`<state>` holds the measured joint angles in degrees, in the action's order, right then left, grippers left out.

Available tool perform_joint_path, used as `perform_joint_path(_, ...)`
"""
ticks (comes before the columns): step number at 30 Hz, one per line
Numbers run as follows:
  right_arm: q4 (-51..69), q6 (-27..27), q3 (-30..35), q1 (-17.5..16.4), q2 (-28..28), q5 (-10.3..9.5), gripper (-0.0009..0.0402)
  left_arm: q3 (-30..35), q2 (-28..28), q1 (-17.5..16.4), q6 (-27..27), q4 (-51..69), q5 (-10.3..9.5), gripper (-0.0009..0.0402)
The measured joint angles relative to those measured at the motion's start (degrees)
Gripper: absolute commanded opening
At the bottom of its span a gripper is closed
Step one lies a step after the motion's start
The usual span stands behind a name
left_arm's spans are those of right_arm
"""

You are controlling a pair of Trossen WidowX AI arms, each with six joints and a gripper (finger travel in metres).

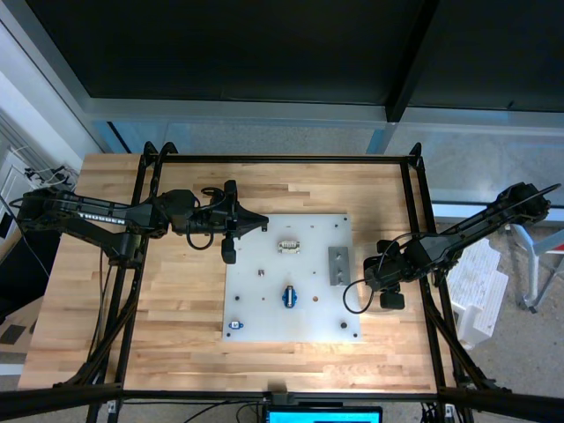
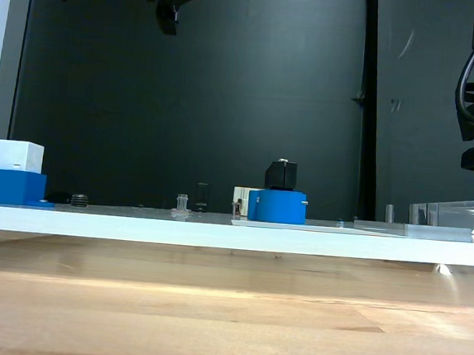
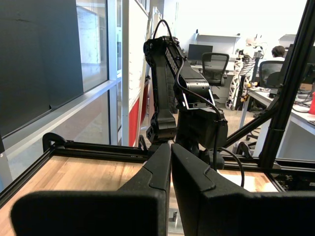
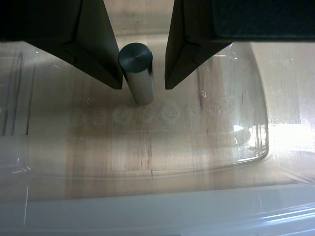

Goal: Pick the 16mm cylinder and install on the taskboard

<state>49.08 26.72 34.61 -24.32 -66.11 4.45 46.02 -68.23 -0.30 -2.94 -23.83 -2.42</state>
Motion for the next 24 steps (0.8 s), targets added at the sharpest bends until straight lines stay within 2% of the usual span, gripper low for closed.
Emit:
perform_joint_path(13,0.2,0.0,0.07,-0.07,0.0,0.02,0.0,0.0,0.0,0.0,0.0,0.0,0.0,0.0)
perform_joint_path(24,1.4,0.0,0.44,-0.07,0.33,0.02,0.0,0.0,-0.02,0.0,0.0,0.0,0.0,0.0)
